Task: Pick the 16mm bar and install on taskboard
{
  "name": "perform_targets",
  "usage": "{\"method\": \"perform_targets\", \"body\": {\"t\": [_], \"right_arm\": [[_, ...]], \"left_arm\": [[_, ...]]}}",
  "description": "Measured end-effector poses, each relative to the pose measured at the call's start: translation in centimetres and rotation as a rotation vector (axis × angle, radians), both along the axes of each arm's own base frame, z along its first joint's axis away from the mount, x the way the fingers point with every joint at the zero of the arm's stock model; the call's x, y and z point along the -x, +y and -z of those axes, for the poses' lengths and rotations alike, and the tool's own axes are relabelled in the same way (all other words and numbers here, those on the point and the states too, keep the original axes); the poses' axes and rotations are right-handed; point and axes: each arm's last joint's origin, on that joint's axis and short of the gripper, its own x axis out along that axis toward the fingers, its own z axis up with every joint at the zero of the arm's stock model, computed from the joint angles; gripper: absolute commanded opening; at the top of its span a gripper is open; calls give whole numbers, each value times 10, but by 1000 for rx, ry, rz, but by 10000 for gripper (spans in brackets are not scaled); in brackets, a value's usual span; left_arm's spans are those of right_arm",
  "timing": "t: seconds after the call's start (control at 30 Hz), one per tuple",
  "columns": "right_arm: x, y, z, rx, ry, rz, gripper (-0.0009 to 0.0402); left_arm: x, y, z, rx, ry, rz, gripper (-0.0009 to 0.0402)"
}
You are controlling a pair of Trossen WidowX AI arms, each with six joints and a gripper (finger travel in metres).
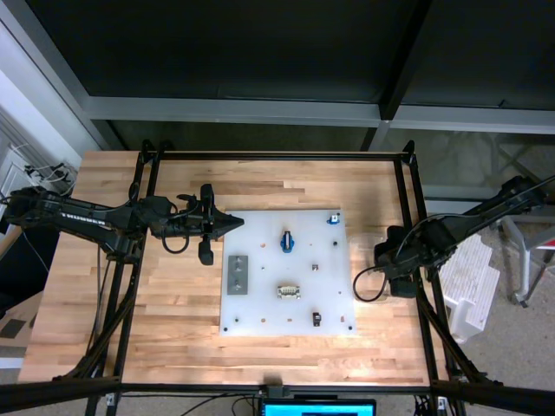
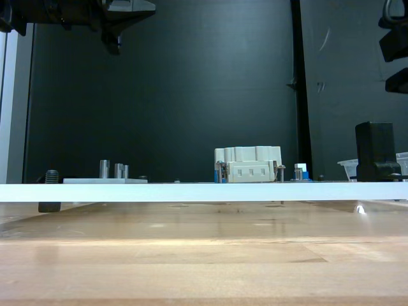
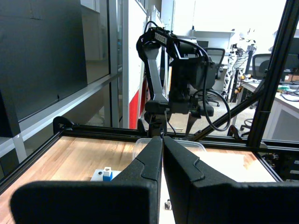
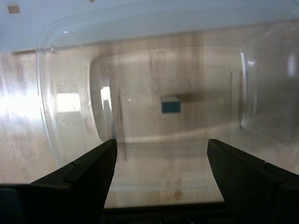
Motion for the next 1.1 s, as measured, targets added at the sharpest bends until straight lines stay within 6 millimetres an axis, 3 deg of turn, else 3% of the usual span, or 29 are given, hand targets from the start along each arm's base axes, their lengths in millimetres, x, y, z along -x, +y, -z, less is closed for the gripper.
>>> {"method": "perform_targets", "body": {"t": [0.6,1.1], "right_arm": [[-16,8,36,56,31,-55,271],[-24,3,52,58,32,-38,271]], "left_arm": [[0,0,0,0,0,0,1],[0,0,0,0,0,0,1]]}}
